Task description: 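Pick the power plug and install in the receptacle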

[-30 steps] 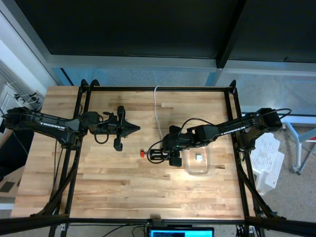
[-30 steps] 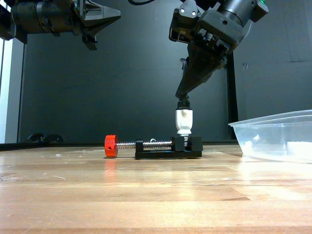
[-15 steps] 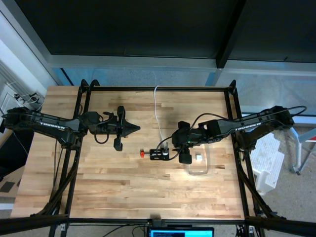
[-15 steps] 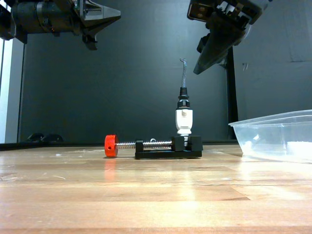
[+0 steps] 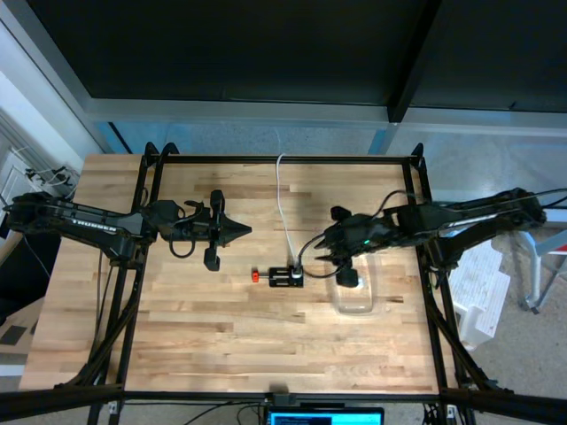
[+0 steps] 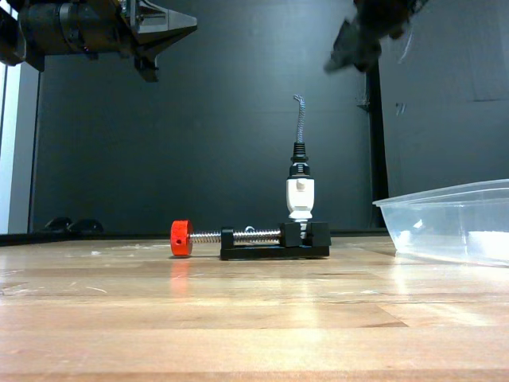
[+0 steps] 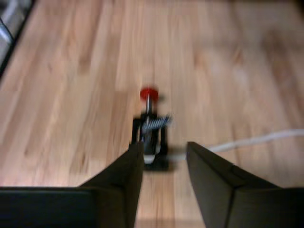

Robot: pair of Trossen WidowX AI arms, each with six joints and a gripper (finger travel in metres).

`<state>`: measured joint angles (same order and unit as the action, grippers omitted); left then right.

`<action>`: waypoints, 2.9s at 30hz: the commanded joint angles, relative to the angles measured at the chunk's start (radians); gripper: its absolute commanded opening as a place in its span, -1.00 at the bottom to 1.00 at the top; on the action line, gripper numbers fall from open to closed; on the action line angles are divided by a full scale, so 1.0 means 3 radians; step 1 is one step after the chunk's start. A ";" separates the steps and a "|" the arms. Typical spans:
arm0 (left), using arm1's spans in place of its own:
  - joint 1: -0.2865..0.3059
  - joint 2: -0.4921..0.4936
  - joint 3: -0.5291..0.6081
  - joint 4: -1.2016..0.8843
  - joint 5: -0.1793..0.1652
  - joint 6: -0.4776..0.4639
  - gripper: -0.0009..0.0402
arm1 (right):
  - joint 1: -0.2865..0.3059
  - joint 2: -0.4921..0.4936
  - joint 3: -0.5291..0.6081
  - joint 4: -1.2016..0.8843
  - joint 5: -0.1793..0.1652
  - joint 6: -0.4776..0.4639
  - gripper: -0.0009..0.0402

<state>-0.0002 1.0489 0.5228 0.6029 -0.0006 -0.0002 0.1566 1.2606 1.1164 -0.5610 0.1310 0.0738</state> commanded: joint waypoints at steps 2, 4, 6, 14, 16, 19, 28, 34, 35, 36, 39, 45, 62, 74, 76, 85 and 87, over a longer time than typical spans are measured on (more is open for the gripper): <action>0.0001 0.0000 0.0000 0.0000 0.0000 0.0001 -0.96 | -0.0108 -0.0298 -0.0165 0.0322 -0.0003 -0.0121 -0.84; 0.0001 0.0001 0.0000 0.0000 0.0000 0.0000 -0.96 | -0.0173 -0.0449 -0.0294 0.0526 -0.0006 -0.0150 -0.98; 0.0000 0.0001 0.0000 0.0000 0.0000 0.0000 -0.96 | -0.0237 -0.0586 -0.0413 0.0752 -0.0004 -0.0212 -0.91; 0.0001 0.0001 0.0000 0.0000 0.0000 0.0001 -0.96 | -0.0416 -0.0998 -0.0933 0.1808 -0.0233 -0.0357 -0.96; 0.0000 0.0000 0.0000 0.0000 0.0000 0.0001 -0.96 | -0.0464 -0.1045 -0.1061 0.2032 -0.0348 -0.0362 -0.96; 0.0001 0.0000 0.0000 0.0000 0.0000 0.0001 -0.96 | -0.0537 -0.1101 -0.1242 0.2347 -0.0361 -0.0364 -0.96; 0.0001 0.0000 0.0000 0.0000 0.0000 0.0001 -0.96 | -0.0627 -0.1143 -0.1541 0.2809 -0.0582 -0.0334 -0.96; 0.0000 0.0000 0.0000 0.0000 0.0000 0.0000 -0.96 | -0.0631 -0.1151 -0.1687 0.3017 -0.0587 -0.0267 -0.96; 0.0000 0.0000 0.0000 0.0000 0.0000 0.0001 -0.96 | -0.0631 -0.1151 -0.1701 0.3031 -0.0585 -0.0270 -0.96; 0.0001 0.0000 0.0000 0.0000 0.0000 0.0001 -0.96 | -0.0631 -0.1151 -0.1715 0.3045 -0.0585 -0.0268 -0.96; 0.0000 0.0000 0.0000 0.0000 0.0000 0.0000 -0.96 | -0.0632 -0.1151 -0.1757 0.3073 -0.0557 -0.0270 -0.96; 0.0000 0.0000 0.0000 0.0000 0.0000 0.0001 -0.96 | -0.0632 -0.1151 -0.1846 0.3147 -0.0495 -0.0257 -0.96; 0.0001 0.0000 0.0000 0.0000 0.0000 0.0001 -0.96 | -0.0633 -0.1148 -0.1888 0.3160 -0.0409 -0.0186 -0.96; 0.0000 0.0000 0.0000 0.0000 0.0000 0.0001 -0.96 | -0.0631 -0.1148 -0.1888 0.3160 -0.0411 -0.0177 -0.96; 0.0001 0.0000 0.0000 0.0000 0.0000 0.0001 -0.96 | -0.0632 -0.1148 -0.1888 0.3161 -0.0411 -0.0178 -0.96; 0.0000 0.0000 0.0000 0.0000 0.0000 0.0001 -0.96 | -0.0632 -0.1148 -0.1888 0.3159 -0.0412 -0.0184 -0.96; 0.0000 0.0000 0.0000 0.0000 0.0000 0.0000 -0.96 | -0.0631 -0.1148 -0.1888 0.3159 -0.0412 -0.0184 -0.96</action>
<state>-0.0002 1.0489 0.5224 0.6029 -0.0006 -0.0002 -0.0334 0.9157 0.5495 0.3870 0.0074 0.0196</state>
